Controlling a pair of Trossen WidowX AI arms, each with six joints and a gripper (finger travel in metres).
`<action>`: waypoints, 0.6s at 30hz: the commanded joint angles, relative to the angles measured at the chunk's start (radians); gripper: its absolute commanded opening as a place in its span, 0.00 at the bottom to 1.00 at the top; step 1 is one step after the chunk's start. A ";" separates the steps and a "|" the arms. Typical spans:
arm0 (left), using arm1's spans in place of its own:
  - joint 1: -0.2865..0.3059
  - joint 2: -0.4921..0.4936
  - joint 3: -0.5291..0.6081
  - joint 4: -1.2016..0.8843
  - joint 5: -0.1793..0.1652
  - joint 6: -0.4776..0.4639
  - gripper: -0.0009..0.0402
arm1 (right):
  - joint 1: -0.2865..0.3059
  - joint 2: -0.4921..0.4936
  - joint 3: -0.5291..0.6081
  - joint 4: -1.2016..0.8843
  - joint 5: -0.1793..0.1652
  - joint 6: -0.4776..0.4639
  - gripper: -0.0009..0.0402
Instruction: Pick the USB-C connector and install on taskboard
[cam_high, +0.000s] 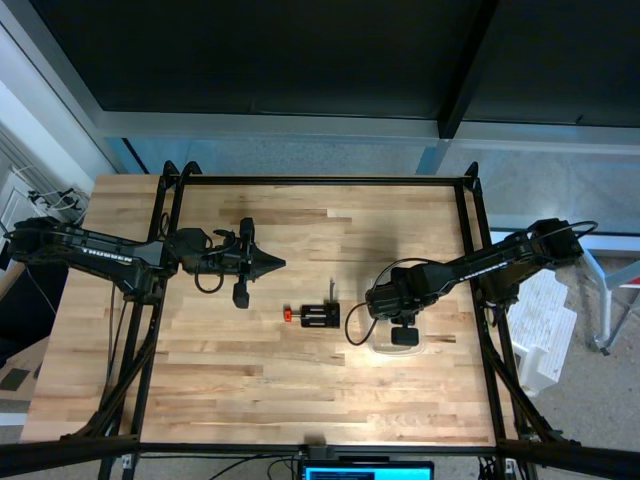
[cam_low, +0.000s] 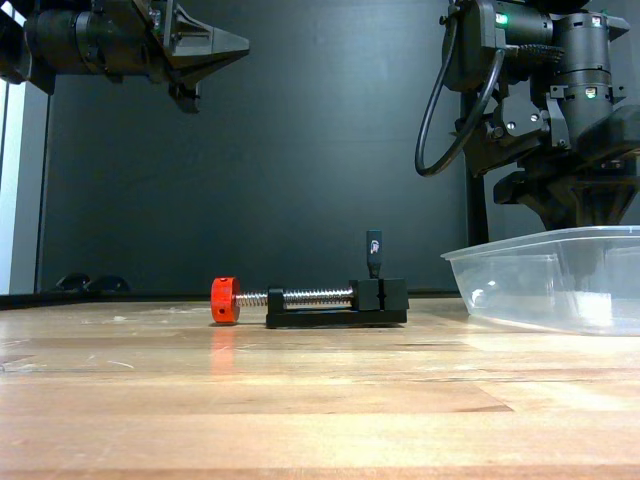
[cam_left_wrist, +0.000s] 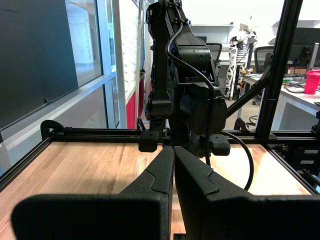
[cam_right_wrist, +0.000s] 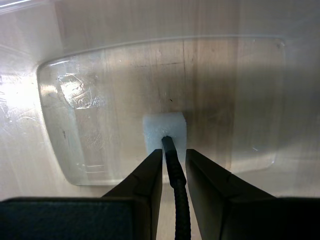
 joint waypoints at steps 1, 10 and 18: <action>0.000 0.000 0.000 0.000 0.000 0.000 0.02 | 0.000 0.000 0.000 0.000 0.000 -0.001 0.12; 0.000 0.000 0.000 0.000 0.000 0.000 0.02 | -0.002 0.000 0.000 0.002 0.000 -0.014 0.03; 0.000 0.000 0.000 0.000 0.000 0.000 0.02 | -0.002 0.000 0.000 0.000 -0.001 -0.014 0.02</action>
